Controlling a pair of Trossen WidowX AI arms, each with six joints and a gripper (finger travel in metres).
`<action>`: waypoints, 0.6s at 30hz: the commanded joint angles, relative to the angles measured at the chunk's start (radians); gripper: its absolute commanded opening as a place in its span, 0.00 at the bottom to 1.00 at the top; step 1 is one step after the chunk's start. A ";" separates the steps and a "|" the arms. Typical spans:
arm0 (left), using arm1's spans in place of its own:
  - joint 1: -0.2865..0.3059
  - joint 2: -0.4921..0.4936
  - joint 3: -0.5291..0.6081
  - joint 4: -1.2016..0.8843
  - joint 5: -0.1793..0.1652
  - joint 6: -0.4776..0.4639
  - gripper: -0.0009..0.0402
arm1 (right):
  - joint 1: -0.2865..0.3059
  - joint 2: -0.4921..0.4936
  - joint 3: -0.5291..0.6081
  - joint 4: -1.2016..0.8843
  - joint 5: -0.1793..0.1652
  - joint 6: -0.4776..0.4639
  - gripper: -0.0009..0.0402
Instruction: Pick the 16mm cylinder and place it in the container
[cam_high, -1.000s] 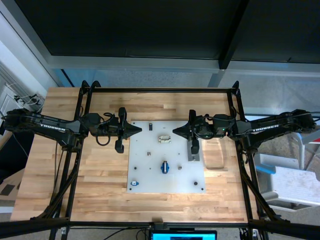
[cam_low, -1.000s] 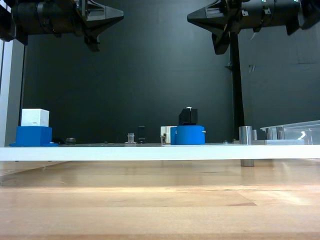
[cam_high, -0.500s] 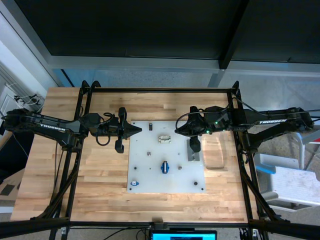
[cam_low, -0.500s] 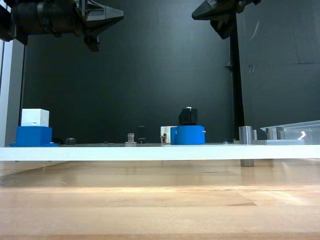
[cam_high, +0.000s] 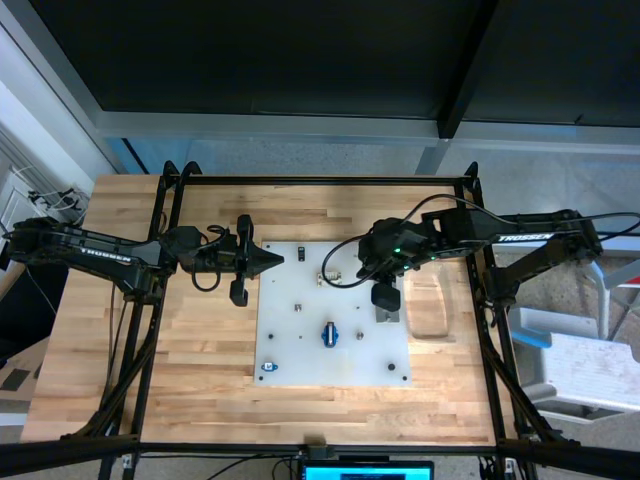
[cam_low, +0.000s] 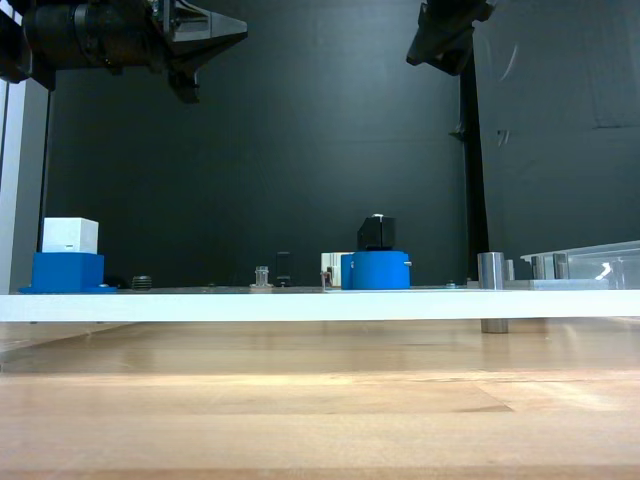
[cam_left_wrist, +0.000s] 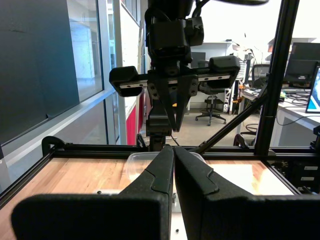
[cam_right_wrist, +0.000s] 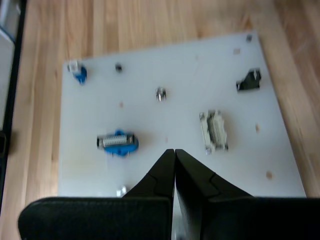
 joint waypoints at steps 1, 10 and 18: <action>0.000 0.000 0.000 0.000 0.000 0.000 0.02 | 0.004 0.057 0.077 -0.119 0.002 -0.006 0.02; 0.000 0.000 0.000 0.000 0.000 0.000 0.02 | 0.027 0.168 0.177 -0.288 0.001 -0.044 0.02; 0.000 0.000 0.000 0.000 0.000 0.000 0.02 | 0.060 0.202 0.177 -0.336 0.002 -0.064 0.02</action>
